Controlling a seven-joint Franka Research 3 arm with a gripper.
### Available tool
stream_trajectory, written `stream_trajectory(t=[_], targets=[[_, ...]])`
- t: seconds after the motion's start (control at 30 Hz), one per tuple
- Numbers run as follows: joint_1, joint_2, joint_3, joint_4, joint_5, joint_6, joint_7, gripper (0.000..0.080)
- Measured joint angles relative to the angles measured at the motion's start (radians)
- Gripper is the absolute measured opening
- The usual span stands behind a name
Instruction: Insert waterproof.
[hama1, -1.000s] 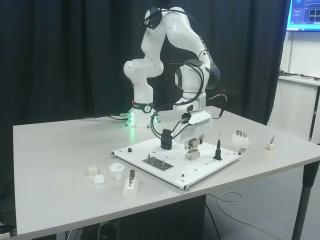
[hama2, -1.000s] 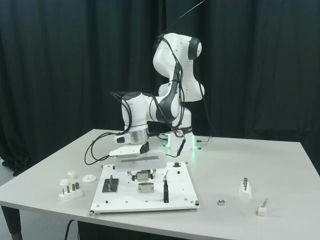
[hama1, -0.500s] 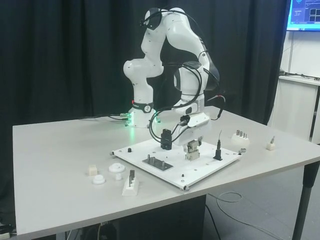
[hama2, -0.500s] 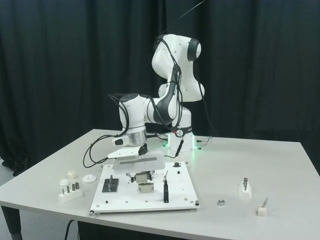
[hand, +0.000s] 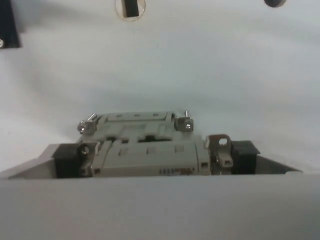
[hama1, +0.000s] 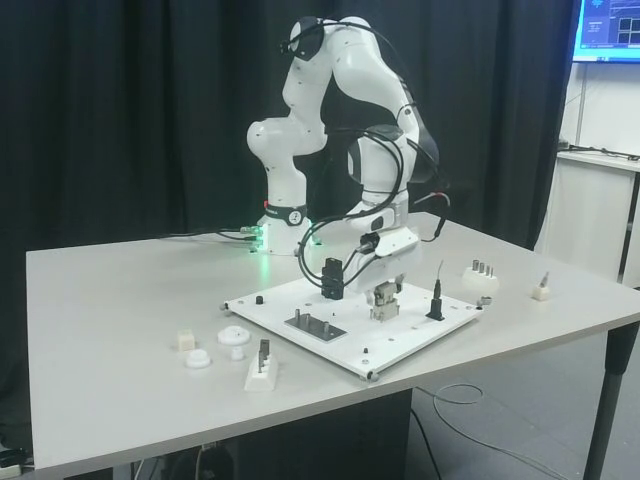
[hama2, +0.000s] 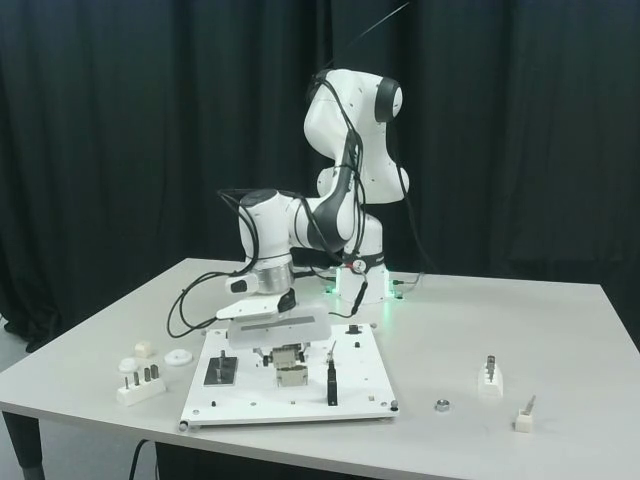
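Observation:
The waterproof connector (hand: 145, 157) is a grey rectangular plug held between two black fingertips (hand: 67, 156). My gripper (hand: 156, 161) is shut on it. Just beyond it sits a grey socket (hand: 135, 121) with two screws on the white plate (hand: 210, 65). In the first room view the gripper (hama1: 386, 288) hangs low over the socket fixture (hama1: 385, 308) in the middle of the plate (hama1: 400, 345). In the second room view the gripper (hama2: 283, 352) is directly above the fixture (hama2: 291, 375). Whether plug and socket touch is hidden.
On the plate stand a black block (hama1: 332, 280), a flat metal fixture (hama1: 315, 325) and a black upright part with a thin pin (hama1: 436, 300). Off the plate lie white gears (hama1: 233, 337), white peg holders (hama1: 262, 368) (hama1: 480, 278) (hama1: 541, 290) and a nut (hama2: 440, 405).
The arm has come down and shifted slightly, bringing the gripper and the plug lower and closer to the socket fixture on the plate. Nothing else has moved.

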Motion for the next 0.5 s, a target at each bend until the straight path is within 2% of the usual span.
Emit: stream_trajectory(t=[0.5], targets=[[0.005, 0.001, 0.010, -0.012, 0.000, 0.003, 0.000, 0.0623]])
